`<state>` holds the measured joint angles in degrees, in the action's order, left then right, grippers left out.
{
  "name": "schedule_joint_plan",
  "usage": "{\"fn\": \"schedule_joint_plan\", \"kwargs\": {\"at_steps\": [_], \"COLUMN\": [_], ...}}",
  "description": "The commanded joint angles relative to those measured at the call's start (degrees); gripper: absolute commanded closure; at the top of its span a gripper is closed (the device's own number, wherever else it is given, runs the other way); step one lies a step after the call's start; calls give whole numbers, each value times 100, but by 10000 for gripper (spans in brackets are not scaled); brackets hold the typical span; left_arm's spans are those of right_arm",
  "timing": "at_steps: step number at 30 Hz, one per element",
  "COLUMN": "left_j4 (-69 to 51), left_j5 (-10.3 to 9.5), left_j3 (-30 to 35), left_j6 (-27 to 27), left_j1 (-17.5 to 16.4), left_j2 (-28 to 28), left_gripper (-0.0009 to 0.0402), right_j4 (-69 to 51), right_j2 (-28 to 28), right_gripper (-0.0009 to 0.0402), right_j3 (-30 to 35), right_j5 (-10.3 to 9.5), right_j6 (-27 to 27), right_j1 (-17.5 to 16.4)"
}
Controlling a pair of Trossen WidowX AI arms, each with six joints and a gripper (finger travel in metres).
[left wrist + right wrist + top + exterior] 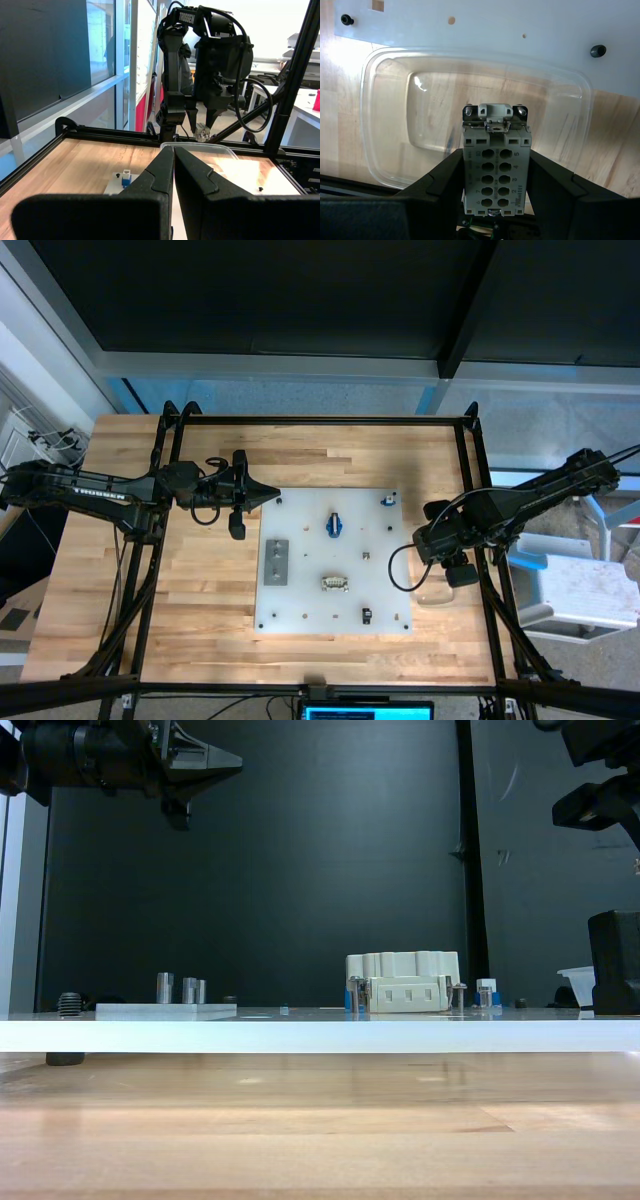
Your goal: Pick the HAN10E connector and install in the HAN10E hub
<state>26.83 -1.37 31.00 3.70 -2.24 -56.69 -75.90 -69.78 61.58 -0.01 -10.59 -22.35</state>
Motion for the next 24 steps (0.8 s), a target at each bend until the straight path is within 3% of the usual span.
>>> {"fn": "schedule_joint_plan", "kwargs": {"at_steps": [1, 10, 19, 24], "left_j4": [0, 0, 0, 0], "left_j5": [2, 2, 2, 2], "left_j3": [0, 0, 0, 0], "left_j6": [0, 0, 0, 0], "left_j1": [-2, -2, -2, -2], "left_j2": [-2, -2, -2, -2], "left_gripper": [393, 393, 393, 393], "right_j4": [-44, 11, 118, 293], "right_j2": [-4, -190, -1204, -1810], "right_gripper": [384, 384, 384, 384], "right_j3": [39, 138, 1034, 1493], "right_j5": [4, 26, 61, 256], "right_j6": [-85, -472, -1158, -1147], "right_j1": [0, 85, 188, 190]}}
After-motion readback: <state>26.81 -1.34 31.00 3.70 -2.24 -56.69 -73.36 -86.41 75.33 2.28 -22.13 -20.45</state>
